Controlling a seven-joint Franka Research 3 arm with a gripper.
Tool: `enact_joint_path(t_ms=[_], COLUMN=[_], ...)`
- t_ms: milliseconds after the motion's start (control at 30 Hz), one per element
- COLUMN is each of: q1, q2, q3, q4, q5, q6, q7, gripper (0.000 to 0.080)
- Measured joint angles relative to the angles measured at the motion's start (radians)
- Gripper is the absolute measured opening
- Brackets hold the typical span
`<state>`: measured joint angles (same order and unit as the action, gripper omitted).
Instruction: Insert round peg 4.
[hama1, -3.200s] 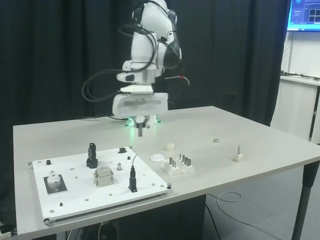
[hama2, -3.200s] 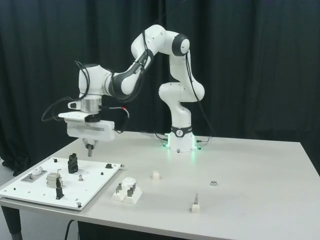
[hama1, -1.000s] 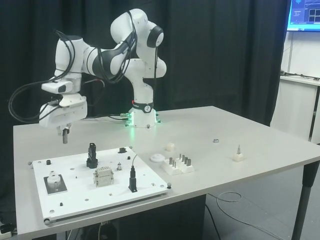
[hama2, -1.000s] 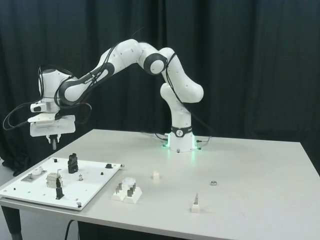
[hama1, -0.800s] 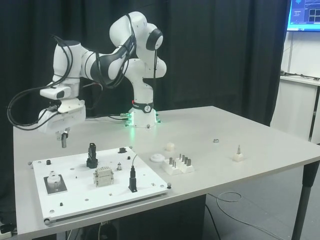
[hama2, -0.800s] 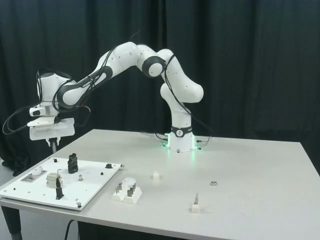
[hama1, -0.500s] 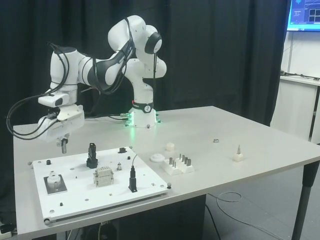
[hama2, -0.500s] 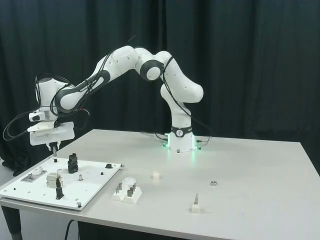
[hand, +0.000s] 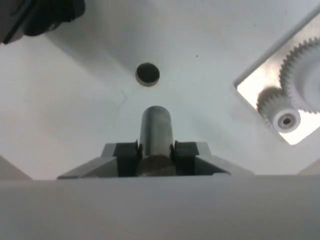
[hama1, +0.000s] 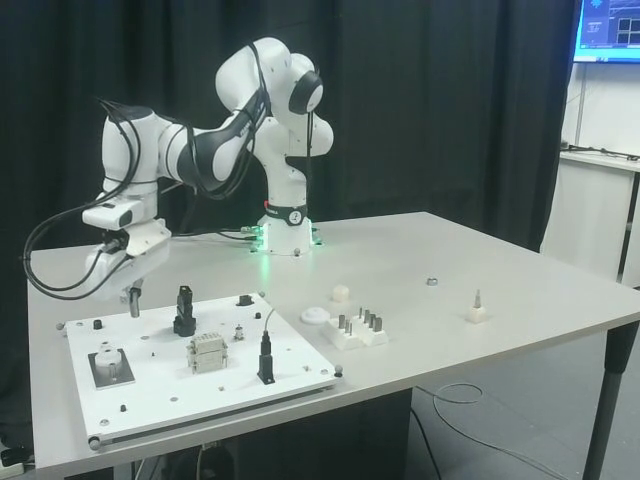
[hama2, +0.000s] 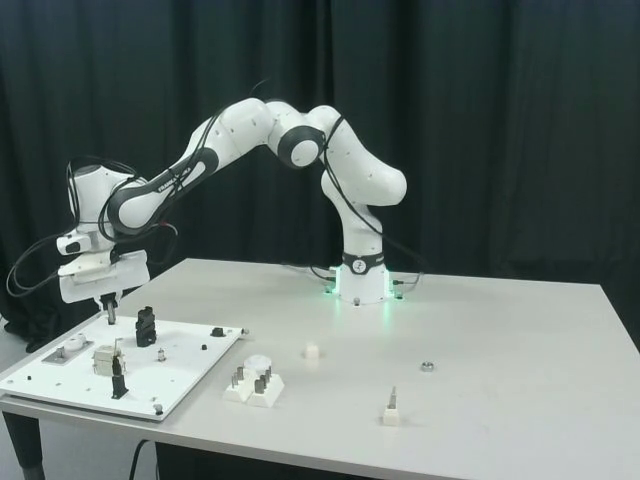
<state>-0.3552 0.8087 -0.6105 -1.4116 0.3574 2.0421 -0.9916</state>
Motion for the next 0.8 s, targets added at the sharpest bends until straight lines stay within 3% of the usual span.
enact_joint_path(t_ms=[800], q1=[-0.001], q2=[0.053], q3=[0.004], q4=[-0.005], q5=[0.052], q6=[0.06], q7=[0.003], gripper=[0.0151])
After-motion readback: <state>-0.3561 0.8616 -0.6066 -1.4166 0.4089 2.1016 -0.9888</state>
